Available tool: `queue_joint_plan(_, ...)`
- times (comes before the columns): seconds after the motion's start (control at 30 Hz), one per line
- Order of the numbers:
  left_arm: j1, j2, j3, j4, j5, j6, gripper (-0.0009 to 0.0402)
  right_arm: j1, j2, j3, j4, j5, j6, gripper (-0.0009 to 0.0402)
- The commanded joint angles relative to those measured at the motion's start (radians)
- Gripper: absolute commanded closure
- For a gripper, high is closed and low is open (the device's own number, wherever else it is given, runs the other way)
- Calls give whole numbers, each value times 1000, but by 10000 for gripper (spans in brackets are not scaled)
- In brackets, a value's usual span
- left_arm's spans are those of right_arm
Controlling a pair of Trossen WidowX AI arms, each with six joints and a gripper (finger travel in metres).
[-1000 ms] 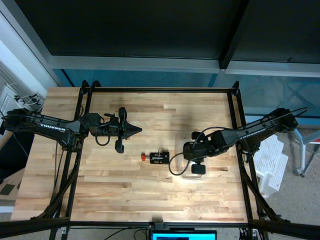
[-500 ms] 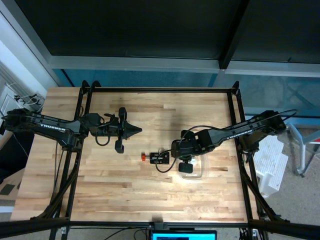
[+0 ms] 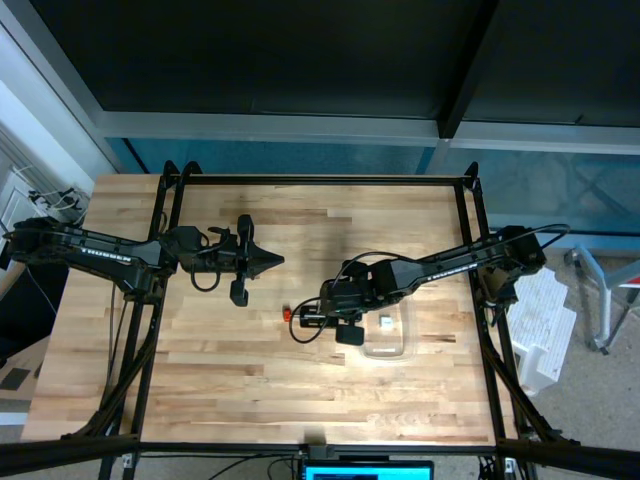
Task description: Pick the rca connector and install on the hub
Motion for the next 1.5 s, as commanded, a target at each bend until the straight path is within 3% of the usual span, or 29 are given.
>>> queue_joint_plan(0.03, 0, 0, 0, 0, 0, 0, 393, -2, 17, 16, 6, 0, -5, 393)
queue_joint_plan(1.5, 0, 0, 0, 0, 0, 0, 393, -14, 59, 10, 60, -8, -25, 393)
